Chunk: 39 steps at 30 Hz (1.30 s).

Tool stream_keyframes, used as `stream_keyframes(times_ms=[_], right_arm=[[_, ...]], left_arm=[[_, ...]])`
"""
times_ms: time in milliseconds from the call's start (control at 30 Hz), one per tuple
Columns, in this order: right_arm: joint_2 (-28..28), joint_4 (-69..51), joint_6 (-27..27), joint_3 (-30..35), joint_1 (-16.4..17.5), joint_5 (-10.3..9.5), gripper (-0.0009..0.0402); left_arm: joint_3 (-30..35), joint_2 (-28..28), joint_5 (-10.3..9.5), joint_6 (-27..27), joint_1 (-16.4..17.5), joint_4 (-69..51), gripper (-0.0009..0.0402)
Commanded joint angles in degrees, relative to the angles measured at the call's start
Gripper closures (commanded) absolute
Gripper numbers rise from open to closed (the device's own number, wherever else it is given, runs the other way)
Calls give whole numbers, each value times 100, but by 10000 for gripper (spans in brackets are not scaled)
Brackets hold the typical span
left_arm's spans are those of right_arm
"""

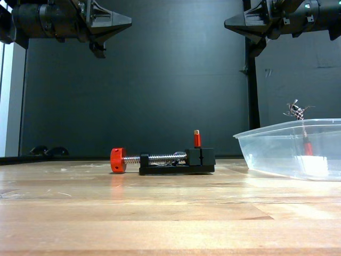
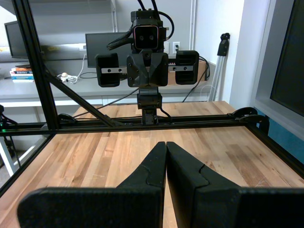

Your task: Pick the rca connector and install on the hub

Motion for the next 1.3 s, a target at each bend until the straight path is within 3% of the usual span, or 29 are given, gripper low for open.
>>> stream_keyframes(times_ms=[33,733,1033,1300], right_arm=[[2,2,0,2,-2,-2,393],[4,-61,140,7,0,-2,393],[17,-2614,354,752,44,-48,393],[350,-4778,479,1580,205,-48,393]], left_arm=[[2,0,0,0,0,2,393],[2,0,0,0,0,2,393],[2,0,0,0,0,2,393],[2,0,0,0,0,2,393]])
